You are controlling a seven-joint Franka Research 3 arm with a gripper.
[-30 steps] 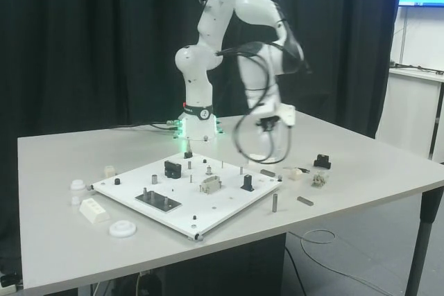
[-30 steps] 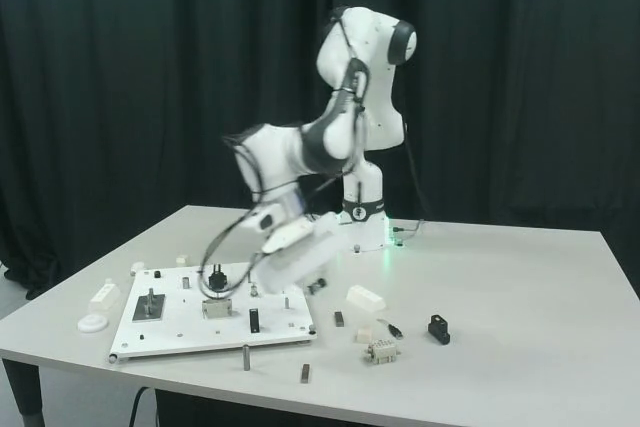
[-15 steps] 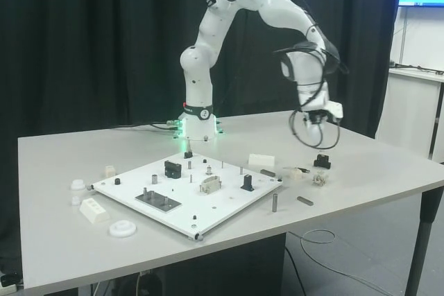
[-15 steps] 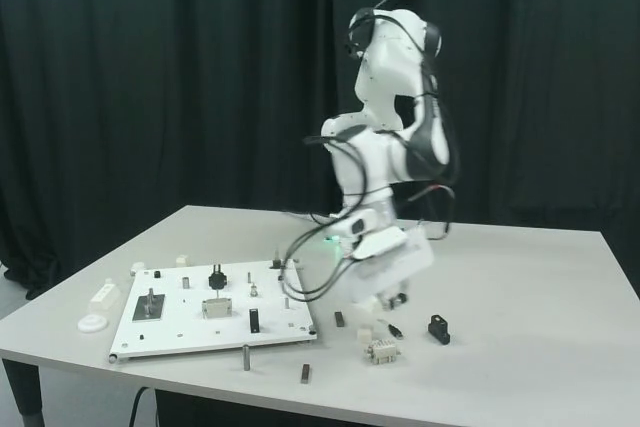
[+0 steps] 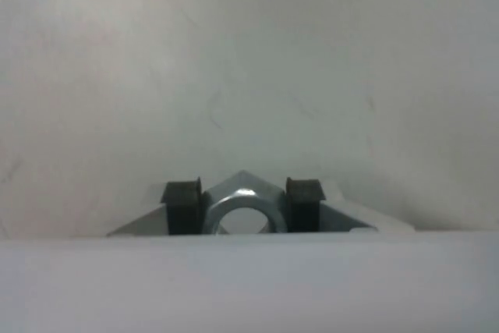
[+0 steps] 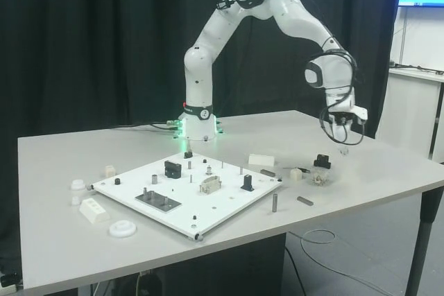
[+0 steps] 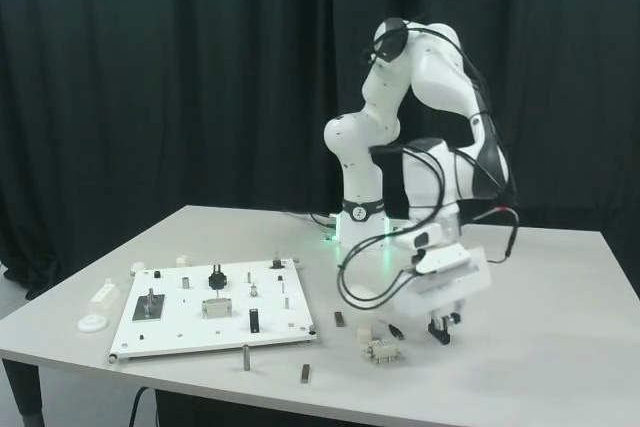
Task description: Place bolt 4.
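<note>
In the wrist view, my gripper point(image 5: 243, 207) is shut on a grey hex-headed bolt point(image 5: 242, 191), held between two black pads point(image 5: 181, 208). Bare grey table lies beneath it. From the room views, the gripper point(image 6: 343, 135) hangs just above the table at the right, well away from the white board point(image 6: 208, 214). It sits close above a small black part point(image 6: 321, 161). The second room view shows the gripper point(image 7: 446, 319) right beside that black part point(image 7: 438, 332). The bolt itself is too small to make out in the room views.
The board point(image 7: 180, 335) carries several pegs and black fittings. A grey connector point(image 6: 319, 180), a white block point(image 6: 261, 160) and two loose bolts point(image 6: 275, 204) point(image 6: 304, 201) lie between board and gripper. White pieces point(image 6: 92, 209) point(image 6: 122, 228) sit left of the board.
The arm has swung from over the board's right edge out to the right side of the table and lowered near the black part.
</note>
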